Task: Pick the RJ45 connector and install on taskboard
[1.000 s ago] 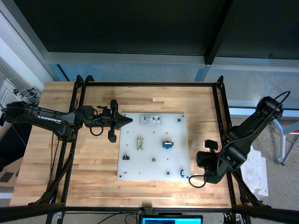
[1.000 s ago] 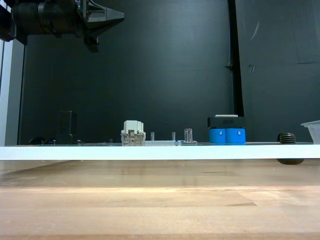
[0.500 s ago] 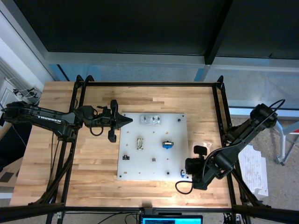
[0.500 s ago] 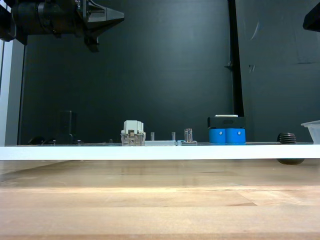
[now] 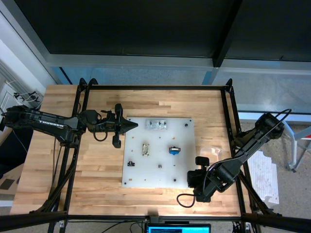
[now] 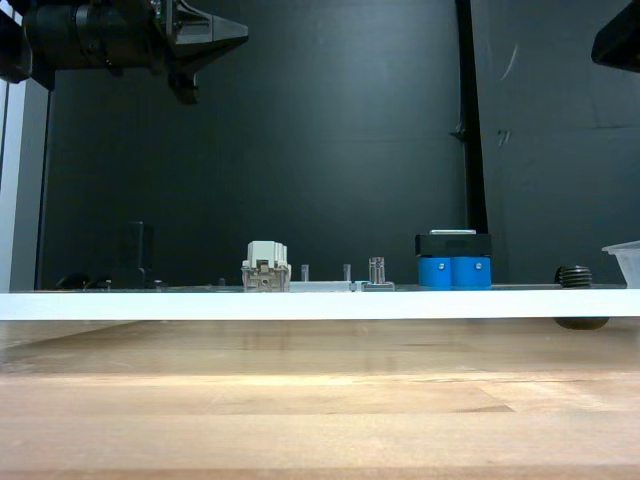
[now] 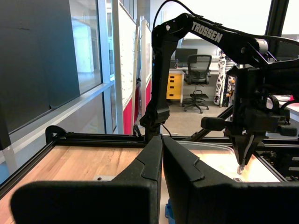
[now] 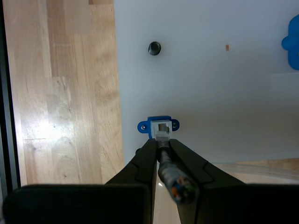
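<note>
The white taskboard (image 5: 156, 175) lies in the middle of the wooden table. My right gripper (image 8: 161, 145) is shut on the RJ45 connector (image 8: 161, 135), which trails a short cut cable (image 8: 174, 181). The connector's tip is at the opening of a blue-framed socket (image 8: 158, 125) near the board's edge; I cannot tell whether it is seated. From above, the right gripper (image 5: 193, 178) hangs over the board's near right corner and hides the socket. My left gripper (image 5: 132, 125) is shut on nothing, held high at the board's far left edge (image 6: 236, 36).
On the board stand a silver block (image 5: 158, 124), a grey-white connector housing (image 5: 145, 149), a blue component (image 5: 174, 150) and small black fittings. A clear plastic tray (image 5: 210, 151) sits off the board's right side. A black frame (image 5: 227, 111) rings the table.
The right arm has swung left and toward the near edge, bringing its gripper from beside the board to over its near right corner. The left arm has not moved.
</note>
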